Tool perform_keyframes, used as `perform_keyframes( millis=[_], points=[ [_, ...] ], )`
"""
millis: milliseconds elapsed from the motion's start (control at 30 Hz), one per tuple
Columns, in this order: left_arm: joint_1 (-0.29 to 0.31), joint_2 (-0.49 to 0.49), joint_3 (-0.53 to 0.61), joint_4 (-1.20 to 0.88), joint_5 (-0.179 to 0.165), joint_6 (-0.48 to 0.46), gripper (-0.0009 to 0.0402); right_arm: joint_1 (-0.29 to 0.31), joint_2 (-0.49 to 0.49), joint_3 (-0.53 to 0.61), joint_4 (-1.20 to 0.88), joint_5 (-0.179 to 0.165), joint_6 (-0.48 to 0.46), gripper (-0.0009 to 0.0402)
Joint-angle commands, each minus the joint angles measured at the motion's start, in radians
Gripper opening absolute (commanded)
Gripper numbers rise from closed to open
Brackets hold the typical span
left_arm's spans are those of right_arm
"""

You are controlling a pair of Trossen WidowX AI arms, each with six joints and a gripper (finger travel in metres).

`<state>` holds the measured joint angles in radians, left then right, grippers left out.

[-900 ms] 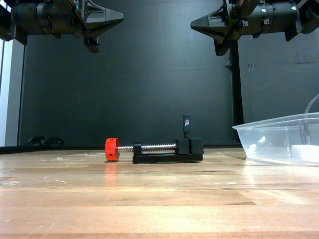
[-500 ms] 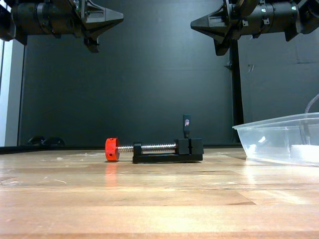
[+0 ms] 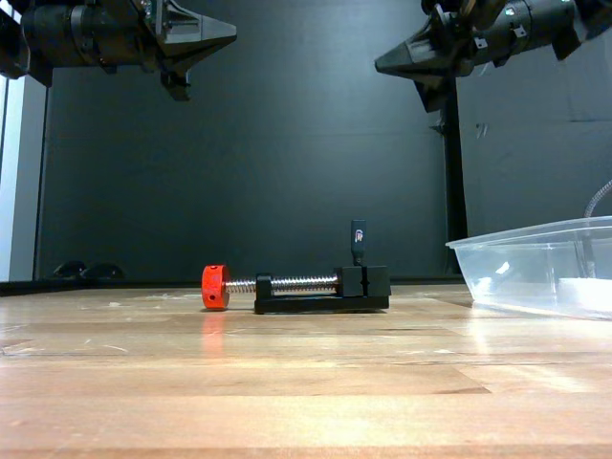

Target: Pick the USB-C connector and install on taskboard

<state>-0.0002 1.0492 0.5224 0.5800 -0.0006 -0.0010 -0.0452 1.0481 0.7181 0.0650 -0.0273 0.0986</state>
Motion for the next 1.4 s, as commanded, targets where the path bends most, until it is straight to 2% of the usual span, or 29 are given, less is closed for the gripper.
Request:
perform_keyframes(
  millis=[33, 367, 533, 667, 900, 1200, 1400],
  points=[
    [0.000, 0.000, 0.000, 0.000, 0.000, 0.000, 0.0000, 0.017, 0.000, 0.067, -0.185, 0.002, 0.007, 0.0000],
    [0.000, 0.000, 0.000, 0.000, 0.000, 0.000, 0.0000, 0.092, 0.008, 0.227, -0.675, 0.013, 0.099, 0.0000],
    [0.000, 0.000, 0.000, 0.000, 0.000, 0.000, 0.0000, 0.119, 0.008, 0.281, -0.879, 0.036, 0.133, 0.0000],
    [0.000, 0.000, 0.000, 0.000, 0.000, 0.000, 0.0000, 0.138, 0.018, 0.319, -0.998, 0.035, 0.169, 0.0000],
    [0.000, 0.000, 0.000, 0.000, 0.000, 0.000, 0.0000, 0.172, 0.096, 0.413, -1.207, 0.037, 0.238, 0.0000],
    [0.000, 0.000, 0.000, 0.000, 0.000, 0.000, 0.0000, 0.212, 0.188, 0.447, -1.321, 0.039, 0.253, 0.0005],
    [0.000, 0.000, 0.000, 0.000, 0.000, 0.000, 0.0000, 0.238, 0.234, 0.438, -1.324, 0.043, 0.256, 0.0062]
  ],
)
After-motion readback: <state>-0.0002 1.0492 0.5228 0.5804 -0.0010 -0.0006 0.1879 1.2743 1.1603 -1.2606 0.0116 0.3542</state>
